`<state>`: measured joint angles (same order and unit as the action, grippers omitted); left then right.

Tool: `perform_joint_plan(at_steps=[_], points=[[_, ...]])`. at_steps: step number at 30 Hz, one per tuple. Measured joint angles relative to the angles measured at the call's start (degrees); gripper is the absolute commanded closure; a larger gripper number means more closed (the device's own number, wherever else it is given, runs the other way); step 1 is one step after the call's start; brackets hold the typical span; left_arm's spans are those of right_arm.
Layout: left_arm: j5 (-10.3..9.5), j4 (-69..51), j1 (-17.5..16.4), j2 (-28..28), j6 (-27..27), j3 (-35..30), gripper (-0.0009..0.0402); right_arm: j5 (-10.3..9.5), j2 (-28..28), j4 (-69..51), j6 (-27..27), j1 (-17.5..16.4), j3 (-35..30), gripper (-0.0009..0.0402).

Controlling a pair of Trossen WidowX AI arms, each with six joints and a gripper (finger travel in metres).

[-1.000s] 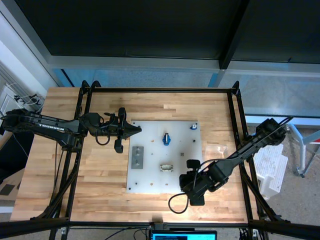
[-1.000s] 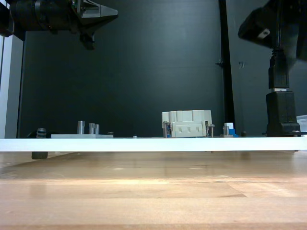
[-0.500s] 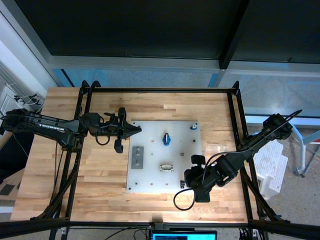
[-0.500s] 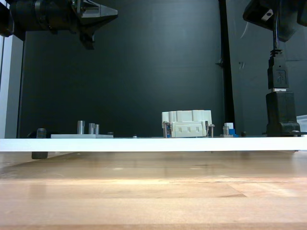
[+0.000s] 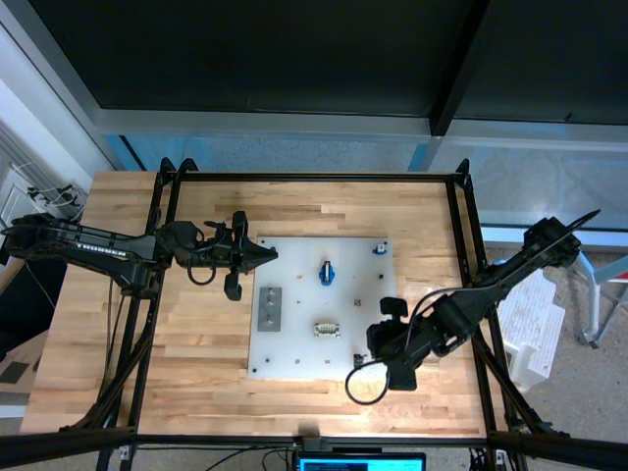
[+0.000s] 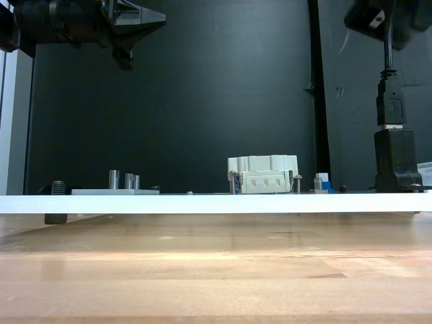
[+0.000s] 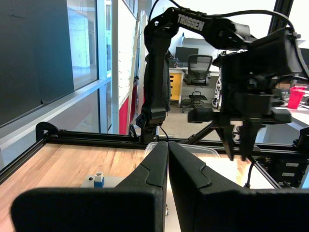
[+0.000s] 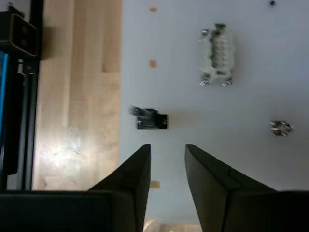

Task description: Pick the USB connector and install on taskboard

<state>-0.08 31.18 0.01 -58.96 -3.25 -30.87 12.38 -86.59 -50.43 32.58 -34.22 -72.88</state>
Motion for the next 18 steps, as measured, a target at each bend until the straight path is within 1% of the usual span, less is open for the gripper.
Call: perform_joint_plan(at_steps=[5,8,11,15,18], points=[[0.0,0.0,0.0,0.0,0.0,0.0,0.0393,0.04,4.5,0.3,-1.4,2.9,2.2,0.0397],[0.0,0.0,0.0,0.0,0.0,0.0,0.0393,0.04,7.5,0.4,-2.1,5.1,3.6,0.0387],[0.0,0.0,0.0,0.0,0.0,0.0,0.0393,0.31,10.1,0.5,-4.3,7.2,4.3,0.0395],[0.02,0.0,0.0,0.0,0.0,0.0,0.0393,2.84,12.9,0.7,-8.6,10.1,4.7,0.0394],[0.02,0.0,0.0,0.0,0.0,0.0,0.0393,3.06,14.9,2.8,-11.6,12.8,5.5,0.0393]])
